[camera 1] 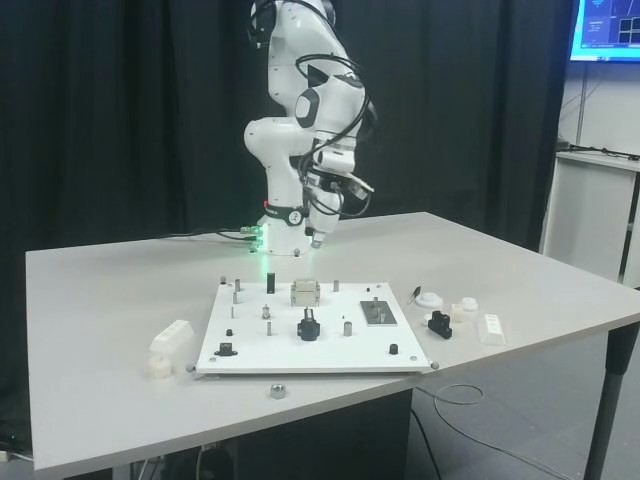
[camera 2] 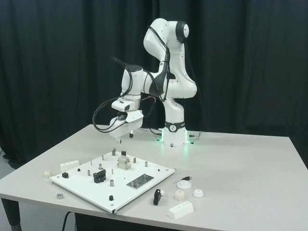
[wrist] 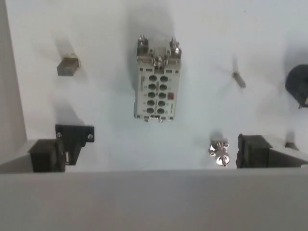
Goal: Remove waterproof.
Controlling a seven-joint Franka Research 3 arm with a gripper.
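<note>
White board point(camera 1: 300, 350) lies well inside table point(camera 1: 100, 300) edges; pincer point(camera 1: 316, 236) state unclear.

Room views evenly bright under overhead light, black curtain point(camera 2: 57, 72) dim; wrist view soft, blurred shadows on board point(wrist: 202, 48).

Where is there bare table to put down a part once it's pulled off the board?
Bare table lies on the far side of the white board, around the arm's base, and in the wide stretch beyond it. It is crowded on the board itself, around the multi-pin connector, and among the small white pieces beside the board.
</note>
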